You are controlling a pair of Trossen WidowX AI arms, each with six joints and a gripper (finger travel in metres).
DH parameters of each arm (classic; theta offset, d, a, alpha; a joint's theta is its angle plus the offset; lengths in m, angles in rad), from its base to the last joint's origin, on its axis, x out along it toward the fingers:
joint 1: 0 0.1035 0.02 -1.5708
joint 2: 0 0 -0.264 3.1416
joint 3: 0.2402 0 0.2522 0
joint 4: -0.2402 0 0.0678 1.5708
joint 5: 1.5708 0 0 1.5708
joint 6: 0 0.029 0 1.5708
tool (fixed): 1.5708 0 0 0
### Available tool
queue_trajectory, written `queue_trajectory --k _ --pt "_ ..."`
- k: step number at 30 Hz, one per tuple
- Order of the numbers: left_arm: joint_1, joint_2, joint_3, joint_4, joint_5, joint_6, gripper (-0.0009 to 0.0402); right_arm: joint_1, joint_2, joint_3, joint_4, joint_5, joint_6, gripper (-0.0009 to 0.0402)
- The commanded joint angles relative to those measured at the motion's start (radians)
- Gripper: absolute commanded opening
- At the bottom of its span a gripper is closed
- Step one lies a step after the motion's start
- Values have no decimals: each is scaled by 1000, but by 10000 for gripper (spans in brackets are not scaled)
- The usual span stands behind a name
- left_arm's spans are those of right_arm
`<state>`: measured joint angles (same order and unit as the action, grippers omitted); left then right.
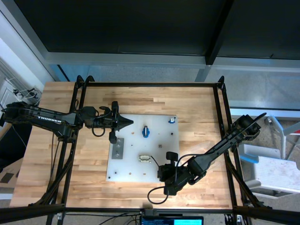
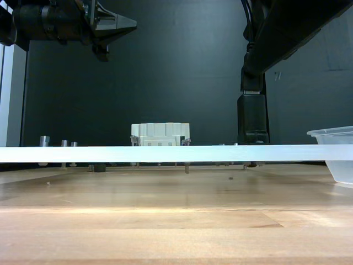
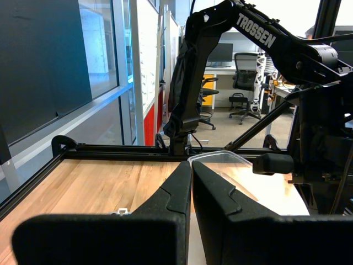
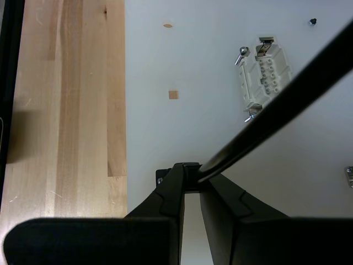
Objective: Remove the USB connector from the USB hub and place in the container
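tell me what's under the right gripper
The right gripper, low on the white plate, is shut on the USB connector; the USB hub beneath is covered. The left gripper hovers shut over the plate's far-left corner.

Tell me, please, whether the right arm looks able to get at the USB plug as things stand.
Probably yes: the right gripper is down at the white board, fingers seemingly closed on the plug, with nothing between. The left gripper hangs shut, high over the board's left edge.
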<state>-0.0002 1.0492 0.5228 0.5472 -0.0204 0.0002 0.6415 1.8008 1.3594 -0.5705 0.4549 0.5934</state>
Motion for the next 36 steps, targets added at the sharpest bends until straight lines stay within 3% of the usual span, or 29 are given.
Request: queue_trajectory --k 1,8,11,19,28,36 --pt "0 0 0 0 0 0 1 1 2 -2 -5 -13 -4 0" --pt "0 0 0 1 0 0 1 -1 8 2 -50 -47 -39 0" --pt "0 0 0 0 0 0 1 -2 8 2 -54 -82 -53 0" --pt "0 0 0 0 0 0 1 -13 13 23 -85 -95 -77 0" --pt "0 0 0 0 0 0 1 -31 62 112 -172 -189 -122 0" --pt "0 0 0 0 0 0 1 -34 89 175 -256 -188 -126 0"
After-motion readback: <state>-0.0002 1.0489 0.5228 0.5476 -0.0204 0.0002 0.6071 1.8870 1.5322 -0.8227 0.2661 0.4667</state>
